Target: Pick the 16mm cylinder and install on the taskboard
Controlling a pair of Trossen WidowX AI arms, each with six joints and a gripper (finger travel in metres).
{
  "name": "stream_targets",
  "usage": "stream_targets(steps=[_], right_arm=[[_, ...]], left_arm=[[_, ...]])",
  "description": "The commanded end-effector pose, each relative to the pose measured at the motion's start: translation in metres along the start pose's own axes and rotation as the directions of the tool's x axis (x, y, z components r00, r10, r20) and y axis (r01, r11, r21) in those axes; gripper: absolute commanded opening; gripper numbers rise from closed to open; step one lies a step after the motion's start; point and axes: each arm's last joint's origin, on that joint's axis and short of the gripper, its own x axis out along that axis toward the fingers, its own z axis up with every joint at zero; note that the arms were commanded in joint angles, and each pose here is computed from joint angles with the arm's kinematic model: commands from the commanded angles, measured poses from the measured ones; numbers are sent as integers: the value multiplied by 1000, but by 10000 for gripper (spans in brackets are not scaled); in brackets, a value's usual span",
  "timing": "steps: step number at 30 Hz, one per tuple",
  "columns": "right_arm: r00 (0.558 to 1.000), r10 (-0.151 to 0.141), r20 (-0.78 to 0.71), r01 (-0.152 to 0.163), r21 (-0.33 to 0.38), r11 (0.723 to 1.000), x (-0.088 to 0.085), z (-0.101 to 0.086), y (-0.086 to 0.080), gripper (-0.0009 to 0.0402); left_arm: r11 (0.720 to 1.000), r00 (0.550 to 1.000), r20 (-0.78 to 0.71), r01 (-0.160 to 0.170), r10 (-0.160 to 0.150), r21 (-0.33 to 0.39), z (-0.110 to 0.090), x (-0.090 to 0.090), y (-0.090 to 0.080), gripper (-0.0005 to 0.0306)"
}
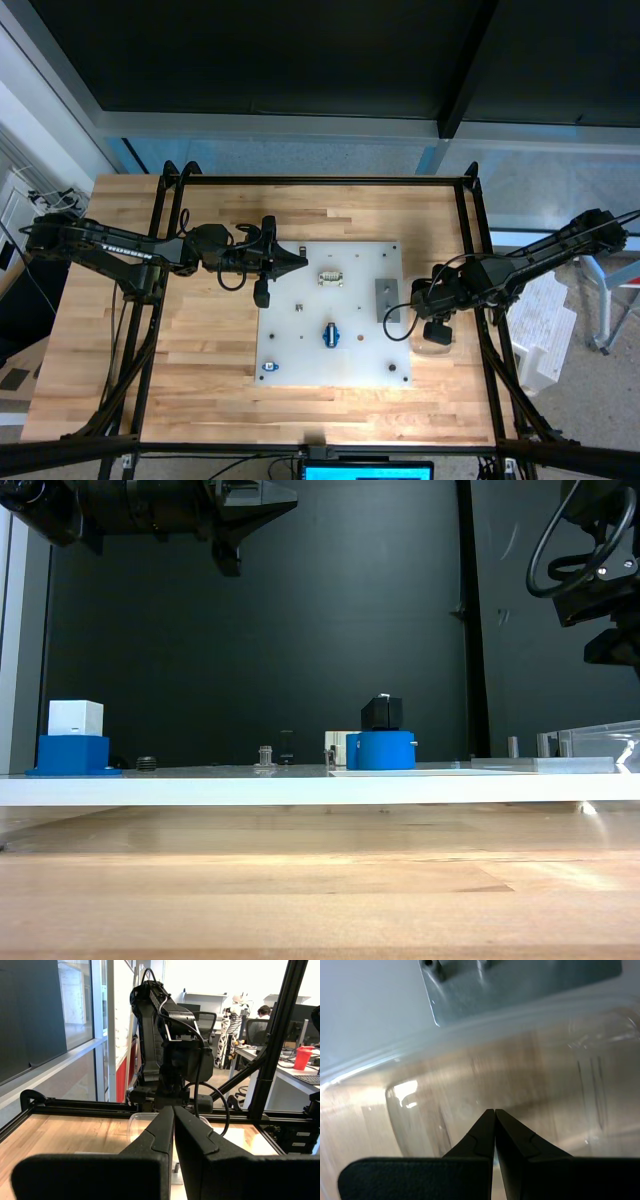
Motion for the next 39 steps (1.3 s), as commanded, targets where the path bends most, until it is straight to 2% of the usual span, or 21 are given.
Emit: stream_targets(steps=[1,3,6,14,21,27,31,39], right_arm=[[1000,-3,-21,3,-3,1000,-5,-1,-1,0],[1000,12,-28,-12,-5,1000,-7,-3,-1,0],[1000,17,-22,-17,-4,1000,-10,-5,-3,0],[998,51,28,-51,-9,999,-22,-12,-7,0],[1000,26,-11,-27,-35,999,-23,-17,-10,0],[1000,28,-10,-28,-42,999,-23,-17,-9,4],[999,35,1,-35,-49,998,-23,-16,-8,33],[1000,28,8,-28,-88,996,-23,-17,-6,125]], left_arm=[[1000,1000,0,0,0,0,0,0,0,0],[1000,1000,0,0,0,0,0,0,0,0],[1000,1000,0,0,0,0,0,0,0,0],[1000,1000,0,0,0,0,0,0,0,0],[1000,1000,0,0,0,0,0,0,0,0],[1000,1000,0,0,0,0,0,0,0,0],[1000,1000,0,0,0,0,0,0,0,0],[1000,1000,0,0,0,0,0,0,0,0]])
